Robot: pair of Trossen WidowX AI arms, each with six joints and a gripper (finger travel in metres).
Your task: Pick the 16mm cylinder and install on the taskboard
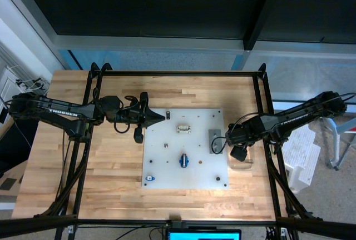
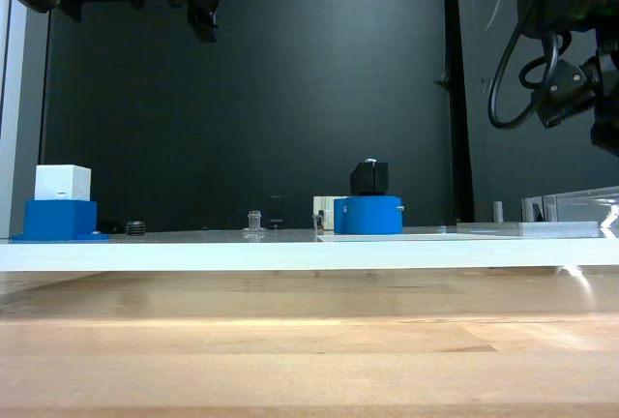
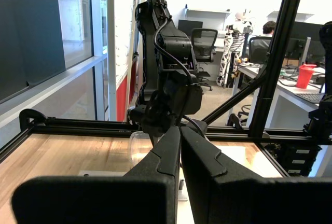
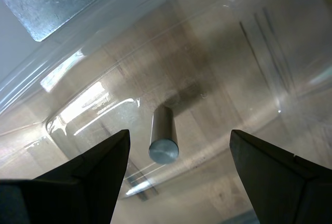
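Observation:
The 16mm cylinder, a short silvery metal piece, lies on its side in the clear plastic tray, between the spread fingers of my right gripper. That gripper is open and hangs just above the cylinder without touching it. From above, the right gripper hovers over the tray, just right of the white taskboard. My left gripper is shut on nothing and is held high over the board's left edge, its fingers pressed together.
On the taskboard stand a grey metal block, a blue fitting and a beige connector. A blue and white block sits at the board's near left corner. A black frame rings the wooden table.

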